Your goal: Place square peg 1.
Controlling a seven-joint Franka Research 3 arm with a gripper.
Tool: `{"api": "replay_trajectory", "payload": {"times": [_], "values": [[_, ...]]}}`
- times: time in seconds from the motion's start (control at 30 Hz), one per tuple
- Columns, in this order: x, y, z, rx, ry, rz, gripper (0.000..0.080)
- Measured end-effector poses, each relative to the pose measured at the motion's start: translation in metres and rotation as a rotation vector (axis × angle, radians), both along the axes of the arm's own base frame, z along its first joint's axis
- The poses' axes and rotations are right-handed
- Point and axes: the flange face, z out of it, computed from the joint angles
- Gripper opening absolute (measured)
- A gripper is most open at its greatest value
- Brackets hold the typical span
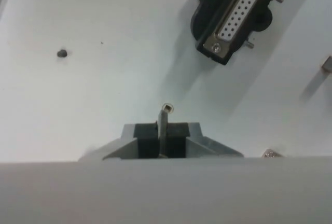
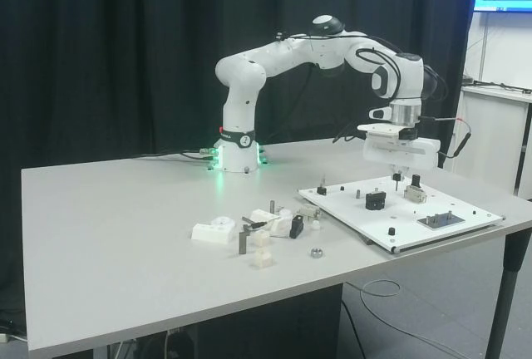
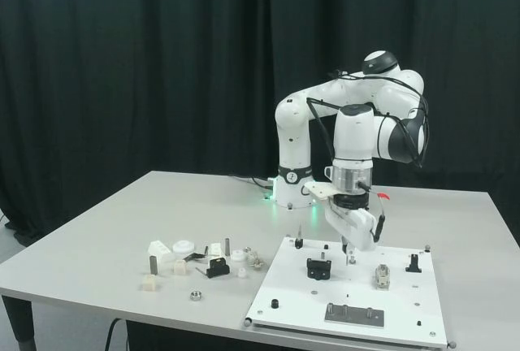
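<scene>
We hold the square peg (image 1: 164, 130) pinched in our fingers (image 1: 148, 140), above the white board (image 1: 104, 89); insertion remains.

The wrist housing (image 1: 166, 193) hides the end effector (image 1: 162, 140) fingers' upper parts.

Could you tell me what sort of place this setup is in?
Probably a robotics lab: a white Franka arm bolted to a grey table, a white assembly board, and black curtains behind.
</scene>
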Motion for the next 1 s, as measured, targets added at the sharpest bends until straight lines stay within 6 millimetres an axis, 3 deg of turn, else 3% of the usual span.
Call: {"api": "replay_trajectory", "payload": {"times": [0.57, 1.0], "values": [[0.005, -0.008, 0.008, -0.053, -0.03, 0.005, 0.0027], [0.02, -0.057, 0.032, -0.17, -0.05, 0.041, 0.0027]]}}
